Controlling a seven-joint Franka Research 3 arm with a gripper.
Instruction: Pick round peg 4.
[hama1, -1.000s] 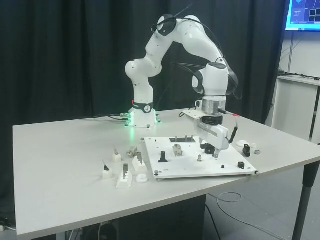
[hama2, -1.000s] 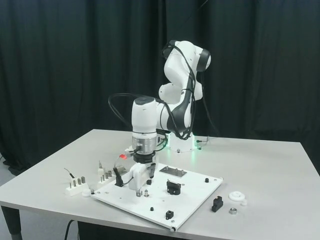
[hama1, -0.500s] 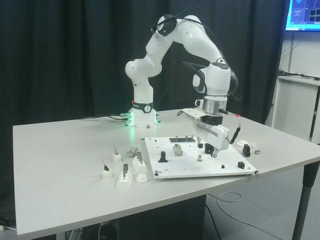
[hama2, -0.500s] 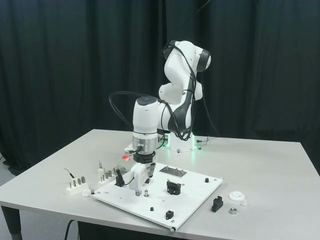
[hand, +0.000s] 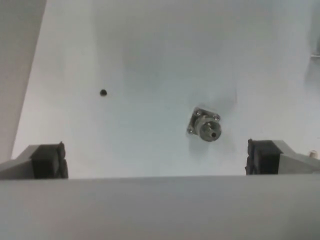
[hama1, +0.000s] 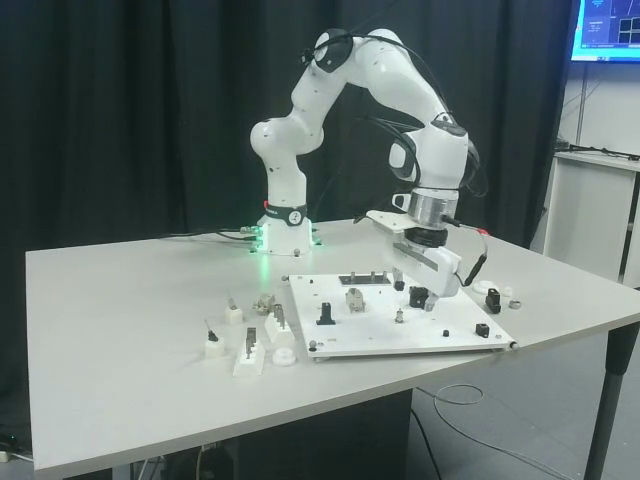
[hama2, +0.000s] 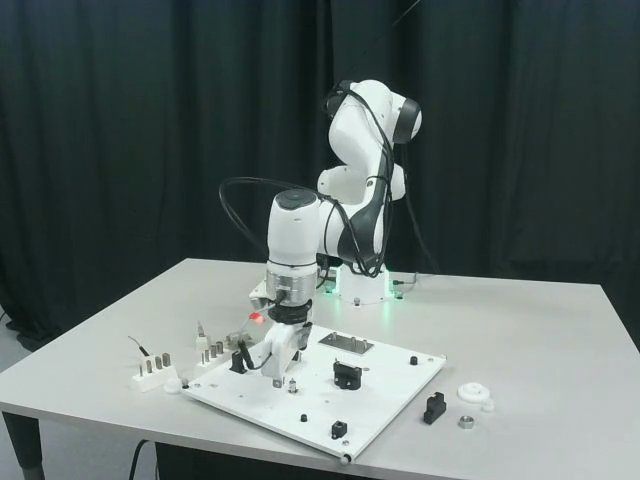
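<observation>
My gripper is open, its black pads wide apart with nothing between them. It hangs a little above the white board, tilted, over a small metal socket fitting that stands on the board. The room views show the gripper near the fitting. Metal pegs stand in white holder blocks on the table beside the board, well away from the gripper. I cannot tell which one is round peg 4.
On the board stand a black bracket and a small black block. A white gear, a nut and a black clamp lie on the grey table beside it. The arm's base has green lights.
The gripper has risen a little above the board and shifted slightly toward the board's far side. It stays open and holds nothing.
</observation>
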